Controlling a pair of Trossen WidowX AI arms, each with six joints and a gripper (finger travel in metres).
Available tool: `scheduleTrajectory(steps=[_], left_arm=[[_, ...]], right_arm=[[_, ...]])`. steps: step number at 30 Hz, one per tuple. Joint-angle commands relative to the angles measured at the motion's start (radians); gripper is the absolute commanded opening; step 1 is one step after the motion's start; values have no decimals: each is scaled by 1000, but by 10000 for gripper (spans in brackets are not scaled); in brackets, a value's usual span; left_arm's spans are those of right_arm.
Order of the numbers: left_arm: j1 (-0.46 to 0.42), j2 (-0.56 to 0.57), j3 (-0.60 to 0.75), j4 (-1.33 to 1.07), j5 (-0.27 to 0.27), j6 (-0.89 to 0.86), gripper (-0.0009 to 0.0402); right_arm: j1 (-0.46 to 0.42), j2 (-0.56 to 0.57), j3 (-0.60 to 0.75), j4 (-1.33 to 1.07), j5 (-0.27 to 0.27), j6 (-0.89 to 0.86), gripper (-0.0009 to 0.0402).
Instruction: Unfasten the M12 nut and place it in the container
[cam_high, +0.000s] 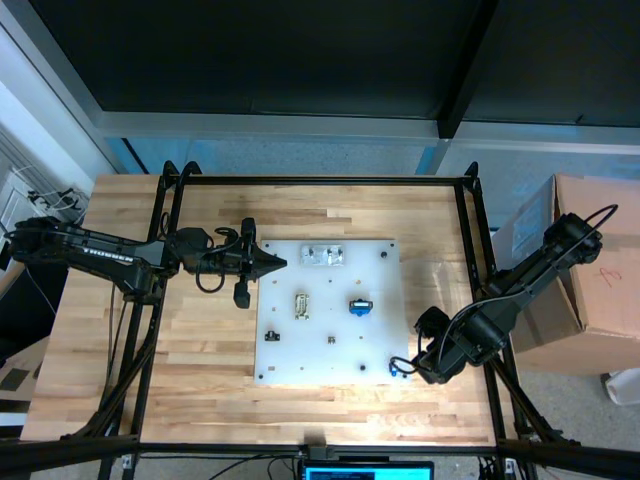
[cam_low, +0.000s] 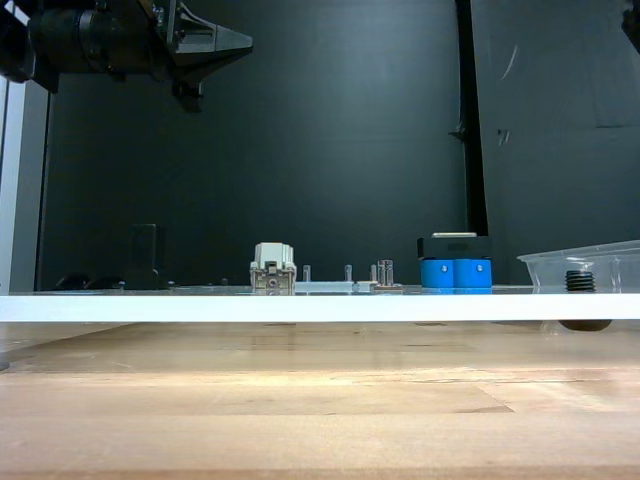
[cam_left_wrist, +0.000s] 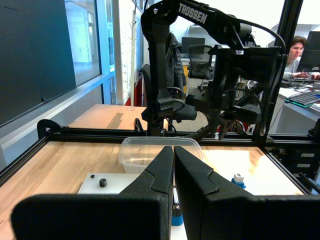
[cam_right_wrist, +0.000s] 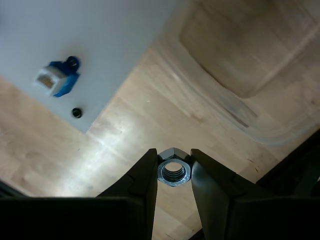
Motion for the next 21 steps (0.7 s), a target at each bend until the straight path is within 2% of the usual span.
scheduleTrajectory(steps=[1,20,21], left_arm=[[0,0,0,0,0,0,0],[0,0,0,0,0,0,0],[0,0,0,0,0,0,0]], right_arm=[[2,5,-27,22,-14,43,9],[52,79,-205,280,-28,151,9],[57,85,-213,280,-44,166,9]])
